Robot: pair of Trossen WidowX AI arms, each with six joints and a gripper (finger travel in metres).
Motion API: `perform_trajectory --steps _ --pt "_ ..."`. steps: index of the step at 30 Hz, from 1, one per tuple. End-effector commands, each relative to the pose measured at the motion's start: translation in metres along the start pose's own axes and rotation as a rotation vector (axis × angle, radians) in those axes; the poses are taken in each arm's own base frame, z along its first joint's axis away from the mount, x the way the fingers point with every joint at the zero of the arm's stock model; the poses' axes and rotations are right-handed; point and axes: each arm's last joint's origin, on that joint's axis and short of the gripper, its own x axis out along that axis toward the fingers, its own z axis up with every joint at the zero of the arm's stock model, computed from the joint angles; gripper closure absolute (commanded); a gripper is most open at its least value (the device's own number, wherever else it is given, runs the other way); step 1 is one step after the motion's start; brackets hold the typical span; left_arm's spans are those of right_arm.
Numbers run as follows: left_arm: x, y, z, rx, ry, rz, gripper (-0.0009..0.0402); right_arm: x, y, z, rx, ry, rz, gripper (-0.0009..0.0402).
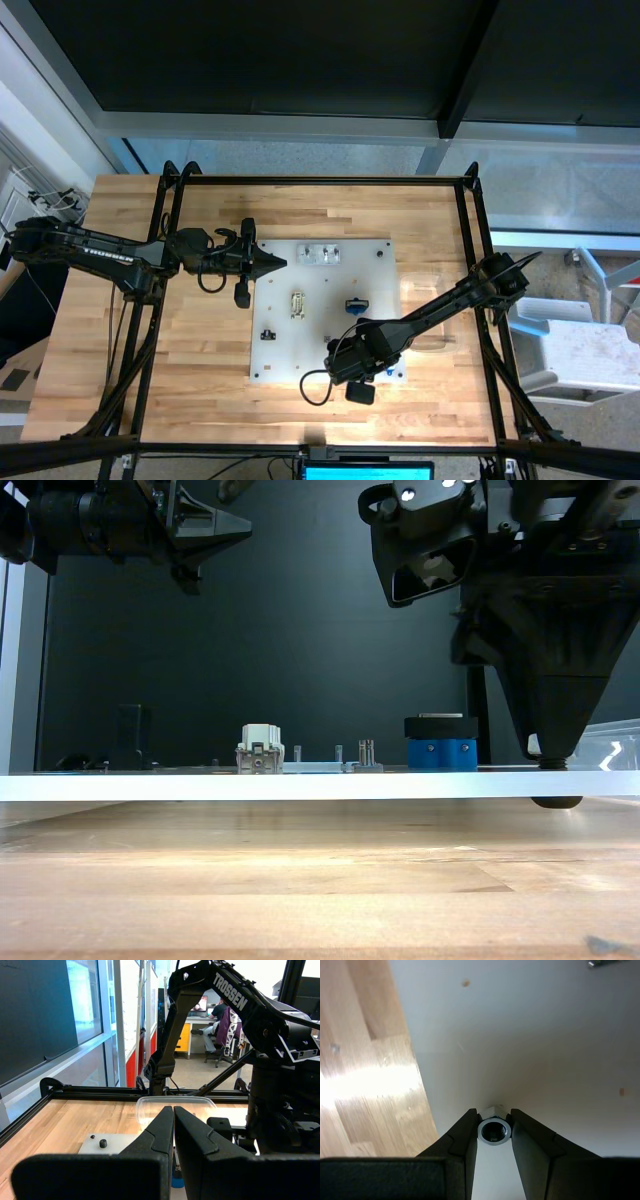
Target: Unfasten the M12 fastener and place in the container
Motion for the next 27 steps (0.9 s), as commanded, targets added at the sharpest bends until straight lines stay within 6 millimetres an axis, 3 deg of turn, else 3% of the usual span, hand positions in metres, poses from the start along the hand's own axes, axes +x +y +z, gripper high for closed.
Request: perform_trajectory --steps 1,12,22,27 --pt "0.0 0.0 0.0 0.0 0.0 0.0 0.0393 0.0 0.0 0.0 -0.037 0.002 0.0 0.0393" --pt "0.0 0.0 0.0 0.0 0.0 0.0 0.0393 -0.012 0.001 0.001 -0.057 -0.012 0.029 0.0393" --pt "0.0 0.0 0.0 0.0 0.0 0.0 0.0393 -0.04 -0.003 -0.004 -0.066 -0.046 0.049 0.0393" --pt "0.0 0.0 0.0 0.0 0.0 0.0 0.0393 -0.058 -0.015 -0.009 -0.06 -0.045 0.041 0.0393"
